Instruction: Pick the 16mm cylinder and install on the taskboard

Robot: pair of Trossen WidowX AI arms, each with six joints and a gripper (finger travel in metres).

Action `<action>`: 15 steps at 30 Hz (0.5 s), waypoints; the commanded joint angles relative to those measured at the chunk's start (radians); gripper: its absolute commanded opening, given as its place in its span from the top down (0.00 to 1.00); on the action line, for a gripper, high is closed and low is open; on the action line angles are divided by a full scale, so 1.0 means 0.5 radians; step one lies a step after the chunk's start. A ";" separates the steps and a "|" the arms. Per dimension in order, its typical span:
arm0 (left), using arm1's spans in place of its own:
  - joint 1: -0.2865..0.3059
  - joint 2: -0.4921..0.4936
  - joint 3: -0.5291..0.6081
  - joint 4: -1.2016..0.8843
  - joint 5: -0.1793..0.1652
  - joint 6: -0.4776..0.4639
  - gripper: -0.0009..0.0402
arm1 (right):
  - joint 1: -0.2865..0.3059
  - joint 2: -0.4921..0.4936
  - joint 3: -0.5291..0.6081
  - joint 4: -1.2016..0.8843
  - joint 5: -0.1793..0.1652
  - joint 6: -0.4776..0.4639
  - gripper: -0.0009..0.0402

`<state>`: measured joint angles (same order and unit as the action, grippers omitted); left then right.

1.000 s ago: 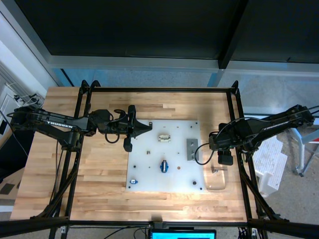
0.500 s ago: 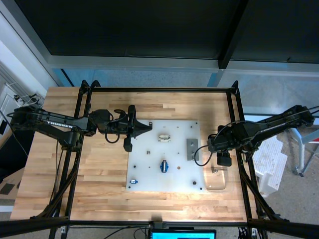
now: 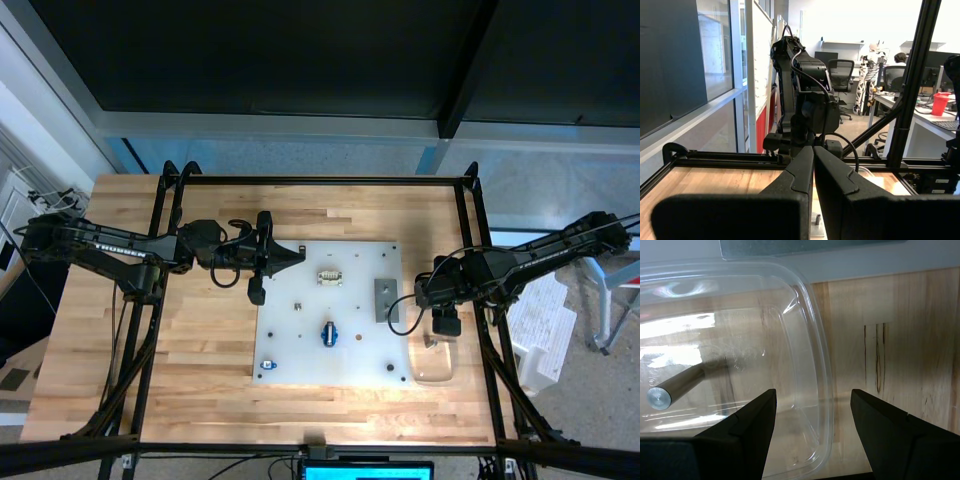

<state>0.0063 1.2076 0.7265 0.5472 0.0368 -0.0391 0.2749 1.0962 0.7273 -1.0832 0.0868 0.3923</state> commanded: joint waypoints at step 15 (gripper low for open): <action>0.001 0.001 0.000 0.001 0.001 0.001 0.98 | 0.000 0.027 -0.070 0.162 0.004 0.031 0.48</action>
<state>0.0063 1.2079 0.7261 0.5476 0.0372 -0.0387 0.2749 1.1088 0.6930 -1.0039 0.0872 0.4065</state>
